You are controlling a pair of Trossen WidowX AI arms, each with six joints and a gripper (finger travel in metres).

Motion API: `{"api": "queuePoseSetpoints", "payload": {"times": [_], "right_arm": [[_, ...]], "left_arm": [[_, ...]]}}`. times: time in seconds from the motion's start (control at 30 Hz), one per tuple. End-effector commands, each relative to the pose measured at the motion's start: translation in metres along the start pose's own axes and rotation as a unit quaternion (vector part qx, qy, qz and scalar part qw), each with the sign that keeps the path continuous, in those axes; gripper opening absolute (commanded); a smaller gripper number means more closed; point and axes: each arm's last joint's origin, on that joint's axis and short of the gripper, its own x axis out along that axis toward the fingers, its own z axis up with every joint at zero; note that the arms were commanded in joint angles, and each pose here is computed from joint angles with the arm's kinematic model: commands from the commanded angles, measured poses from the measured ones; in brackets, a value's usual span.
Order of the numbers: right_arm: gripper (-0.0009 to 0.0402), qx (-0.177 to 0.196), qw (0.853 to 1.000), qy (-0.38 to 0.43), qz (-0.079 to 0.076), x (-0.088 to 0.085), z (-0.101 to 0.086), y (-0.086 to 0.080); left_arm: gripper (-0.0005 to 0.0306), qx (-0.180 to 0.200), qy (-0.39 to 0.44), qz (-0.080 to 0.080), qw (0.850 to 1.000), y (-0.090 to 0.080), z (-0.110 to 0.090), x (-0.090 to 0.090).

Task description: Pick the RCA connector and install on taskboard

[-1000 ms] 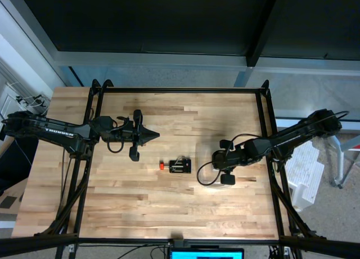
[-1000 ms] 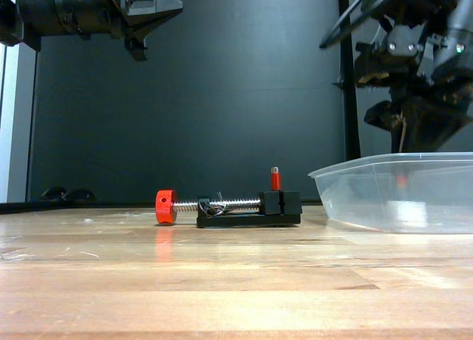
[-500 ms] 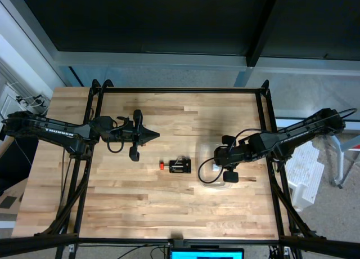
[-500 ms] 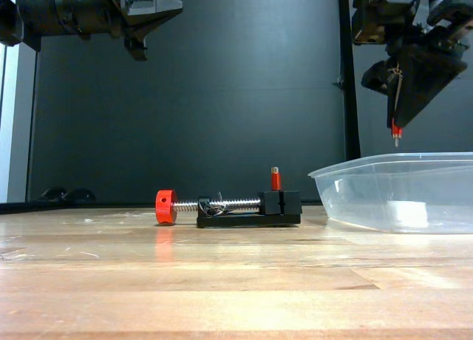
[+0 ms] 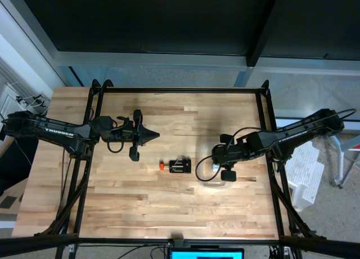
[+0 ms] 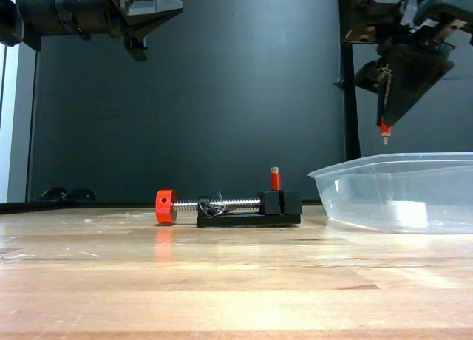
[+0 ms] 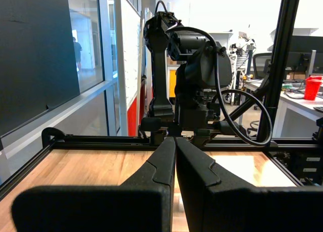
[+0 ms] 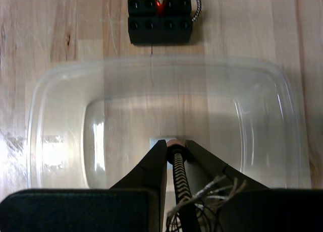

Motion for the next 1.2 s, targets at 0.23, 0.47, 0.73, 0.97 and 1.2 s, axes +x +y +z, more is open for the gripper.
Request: {"api": "queuePoseSetpoints", "payload": {"times": [0.23, 0.47, 0.73, 0.97, 1.2], "right_arm": [[0.0002, -0.005, 1.000, 0.003, -0.006, 0.011, 0.033, 0.003], [0.0002, -0.018, 1.000, 0.008, -0.009, 0.024, 0.055, 0.009], [0.0002, -0.018, 1.000, 0.013, -0.013, 0.039, 0.077, 0.011], [0.0002, -0.013, 1.000, 0.017, -0.017, 0.052, 0.093, 0.009], [0.0002, -0.006, 1.000, 0.022, -0.021, 0.064, 0.102, 0.006]], "left_arm": [[0.0000, 0.000, 0.000, 0.000, 1.000, 0.000, 0.000, 0.000], [0.0000, 0.000, 0.000, 0.000, 1.000, 0.000, 0.000, 0.000], [0.0000, 0.000, 0.000, 0.000, 1.000, 0.000, 0.000, 0.000], [0.0000, 0.000, 0.000, 0.000, 1.000, 0.000, 0.000, 0.000], [0.0000, 0.000, 0.000, 0.000, 1.000, 0.000, 0.000, 0.000]]}}
